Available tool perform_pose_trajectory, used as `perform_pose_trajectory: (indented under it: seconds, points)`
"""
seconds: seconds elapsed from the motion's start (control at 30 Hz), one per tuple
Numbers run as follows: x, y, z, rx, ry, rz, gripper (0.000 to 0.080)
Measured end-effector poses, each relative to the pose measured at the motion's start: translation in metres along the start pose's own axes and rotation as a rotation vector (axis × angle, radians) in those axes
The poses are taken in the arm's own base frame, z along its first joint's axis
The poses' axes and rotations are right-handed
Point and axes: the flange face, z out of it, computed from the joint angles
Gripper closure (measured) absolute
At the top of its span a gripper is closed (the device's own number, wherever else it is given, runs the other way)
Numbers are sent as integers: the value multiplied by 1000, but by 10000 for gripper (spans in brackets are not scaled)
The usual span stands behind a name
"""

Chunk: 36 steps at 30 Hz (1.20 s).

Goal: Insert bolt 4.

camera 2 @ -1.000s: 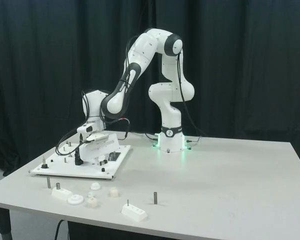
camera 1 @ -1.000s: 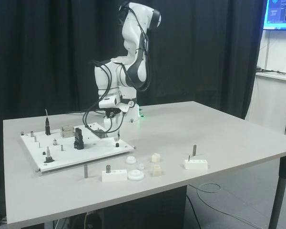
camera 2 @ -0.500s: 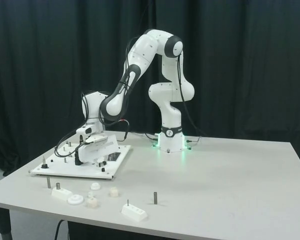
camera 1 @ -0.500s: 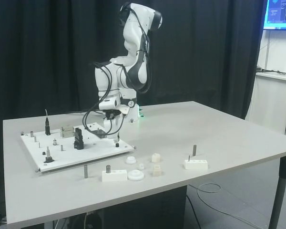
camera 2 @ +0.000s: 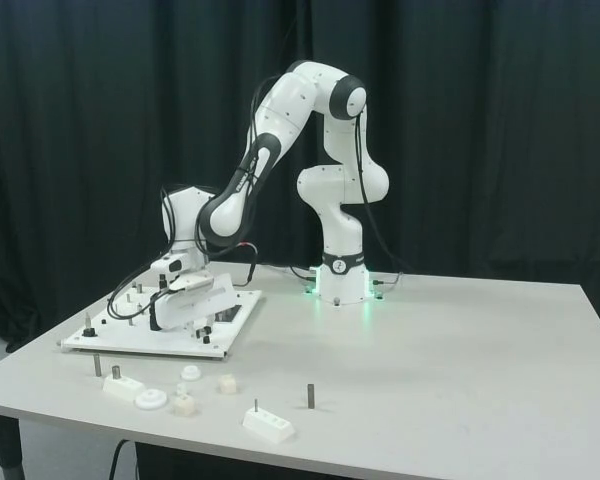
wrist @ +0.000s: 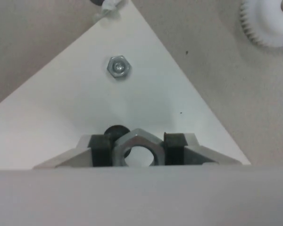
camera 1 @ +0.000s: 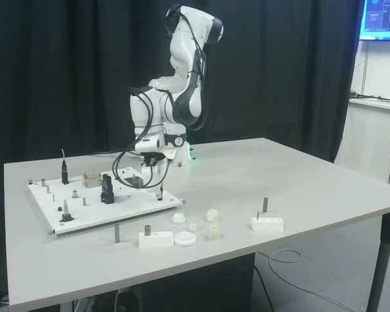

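Observation:
In the wrist view my gripper is shut on a grey hex-headed bolt, which sits between the black finger pads. Below it lies the near corner of the white board. A small black part on the board shows just behind the bolt. A small grey hex nut sits closer to the board's corner tip. From the first room view the gripper hangs low over the front right corner of the board. The second room view shows the gripper over that same corner of the board.
The board carries a black fixture, a grey block and several upright pins. In front of it on the grey table lie a white gear, small white parts, two white blocks with pegs and a standing pin.
The arm has swung the hand a little toward the board's front right corner, and the hand has tilted. The grip has stayed shut.

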Motion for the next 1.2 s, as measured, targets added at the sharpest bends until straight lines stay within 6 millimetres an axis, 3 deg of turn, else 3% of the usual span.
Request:
perform_pose_trajectory:
  seconds: [1.2]
  points:
    - [-5,1,6,52,-13,-10,574]
